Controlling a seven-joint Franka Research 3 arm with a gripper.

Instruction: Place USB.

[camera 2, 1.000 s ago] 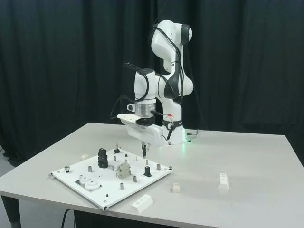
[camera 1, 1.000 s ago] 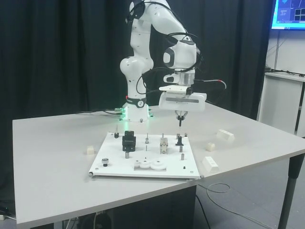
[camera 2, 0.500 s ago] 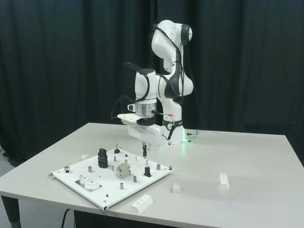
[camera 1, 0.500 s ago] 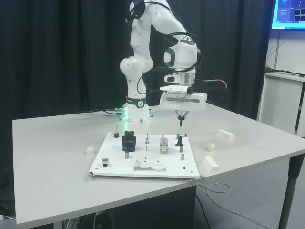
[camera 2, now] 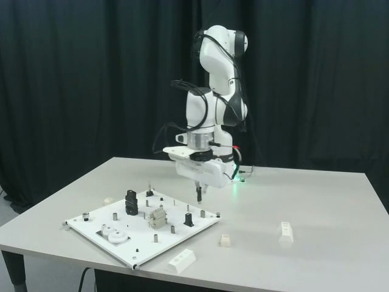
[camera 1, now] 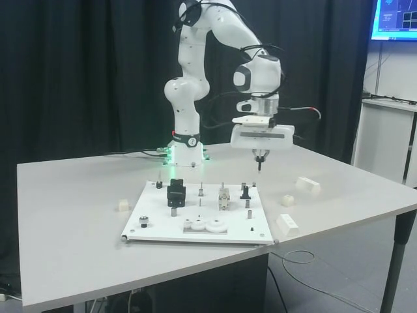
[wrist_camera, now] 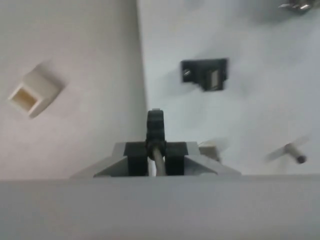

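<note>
the white arm's 2-finger gripper (wrist_camera: 155, 159) is clamped on a small black usb plug (wrist_camera: 155, 124), its black pads (wrist_camera: 133, 159) pressed on either side of the plug's body while a thin grey stub runs back between them. in the first room view the gripper (camera 1: 260, 158) hangs in the air above the far right corner of the white square assembly board (camera 1: 260, 229), with the usb plug (camera 1: 260, 165) pointing down, clear of everything below. the second room view shows the plug (camera 2: 198, 193) above the board's rear edge (camera 2: 176, 199).

from the wrist, the plug tip sits over the line where the board (wrist_camera: 250, 125) meets the grey table (wrist_camera: 75, 60). a small black socket block (wrist_camera: 205, 74) is fixed to the board close ahead and looks like the likely seat, though that is a guess. a small white hollow cube (wrist_camera: 34, 90) lies on the table off the board.

the plug is probably light, stiff and hard plastic, so it will not sag, but its smooth narrow sides could twist or slip in the pads if it meets the socket off-line. the hold on the flat flanks of the body, leaving the tip free, seems the right one.
</note>
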